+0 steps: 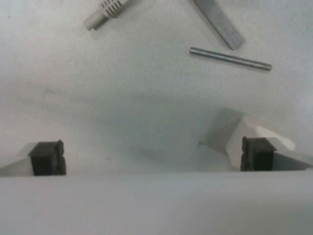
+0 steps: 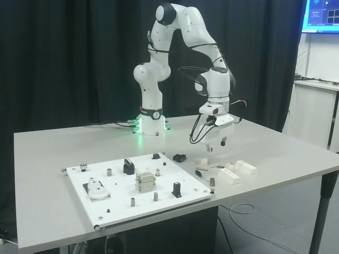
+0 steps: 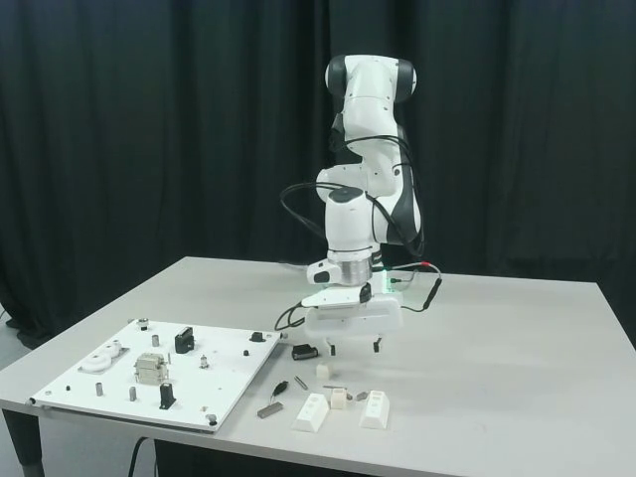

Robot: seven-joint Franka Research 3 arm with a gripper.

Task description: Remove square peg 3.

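Fingers [image 1: 47,157] nearest my wrist cam, spread wide, holding nothing, gripper [image 2: 216,144] hovering above table [image 2: 47,153], thin rod [image 1: 230,58] and flat bar [image 1: 218,22] beyond, white board [image 2: 119,203] well apart.

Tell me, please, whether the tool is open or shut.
Open: in the wrist view the tool shows its two black fingertips far apart, nothing between.

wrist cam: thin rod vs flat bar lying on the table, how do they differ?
Shape: the thin rod is round and slender; the flat bar is wider, with a flat face.
Shade: the rod is darker, with a glint along it; the bar is plain grey.
Framing: the rod shows whole; the bar runs out of the picture.
Shared: both lie loose on the grey table, near each other but not touching.
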